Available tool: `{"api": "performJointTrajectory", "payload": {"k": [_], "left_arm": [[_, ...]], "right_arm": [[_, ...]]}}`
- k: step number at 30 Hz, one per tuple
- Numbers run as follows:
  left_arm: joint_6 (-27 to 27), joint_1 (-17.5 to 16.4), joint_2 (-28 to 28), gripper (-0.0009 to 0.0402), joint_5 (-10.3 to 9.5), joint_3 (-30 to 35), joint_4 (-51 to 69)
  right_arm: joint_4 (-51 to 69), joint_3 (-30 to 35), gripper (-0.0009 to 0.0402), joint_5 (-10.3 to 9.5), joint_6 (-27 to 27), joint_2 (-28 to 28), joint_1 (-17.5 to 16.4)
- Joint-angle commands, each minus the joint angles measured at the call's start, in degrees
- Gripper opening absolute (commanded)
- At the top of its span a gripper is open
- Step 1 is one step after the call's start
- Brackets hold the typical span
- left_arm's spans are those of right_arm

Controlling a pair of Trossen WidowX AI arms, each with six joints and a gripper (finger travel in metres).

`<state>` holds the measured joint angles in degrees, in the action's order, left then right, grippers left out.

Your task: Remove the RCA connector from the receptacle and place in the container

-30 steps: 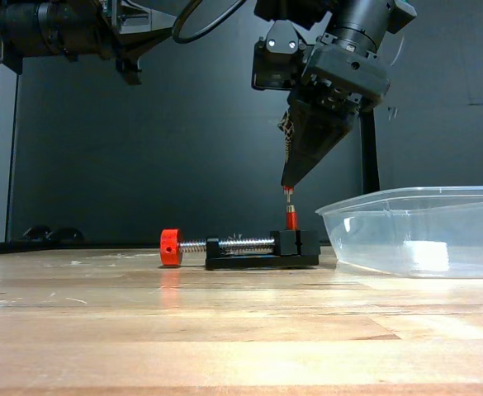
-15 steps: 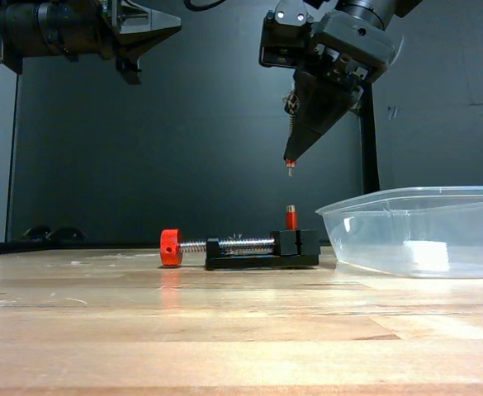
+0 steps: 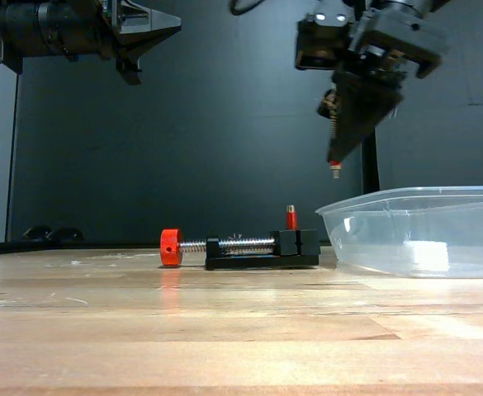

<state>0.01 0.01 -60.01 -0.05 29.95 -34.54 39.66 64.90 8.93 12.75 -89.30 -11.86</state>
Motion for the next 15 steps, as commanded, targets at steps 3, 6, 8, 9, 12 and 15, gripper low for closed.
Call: {"api": "performJointTrajectory", "payload": {"k": [3, 6, 8, 9, 12, 15], "left_arm": [[0.0, 0.0, 0.0, 0.0000, 0.02, 0.0, 0.0], [0.0, 0.0, 0.0, 0.0000, 0.02, 0.0, 0.0], [0.0, 0.0, 0.0, 0.0000, 0.02, 0.0, 0.0], [0.0, 0.0, 0.0, 0.0000, 0.02, 0.0, 0.0], [0.0, 0.0, 0.0, 0.0000, 0.02, 0.0, 0.0], [0.0, 0.0, 0.0, 0.0000, 0.02, 0.0, 0.0]], "right_arm": [[0.2, -5.4, 0.0000, 0.09, 2.4, 4.1, -0.2], [0.2, -7.5, 0.0000, 0.11, 3.3, 5.8, -0.3], [0.2, -9.0, 0.0000, 0.09, 3.4, 6.6, -0.3], [0.2, -9.6, 0.0000, 0.07, 3.5, 6.9, -0.3], [0.2, -11.2, 0.0001, 0.07, 4.3, 7.3, -0.4], [0.1, -12.3, 0.0016, 0.07, 5.0, 7.3, -0.4]]}}
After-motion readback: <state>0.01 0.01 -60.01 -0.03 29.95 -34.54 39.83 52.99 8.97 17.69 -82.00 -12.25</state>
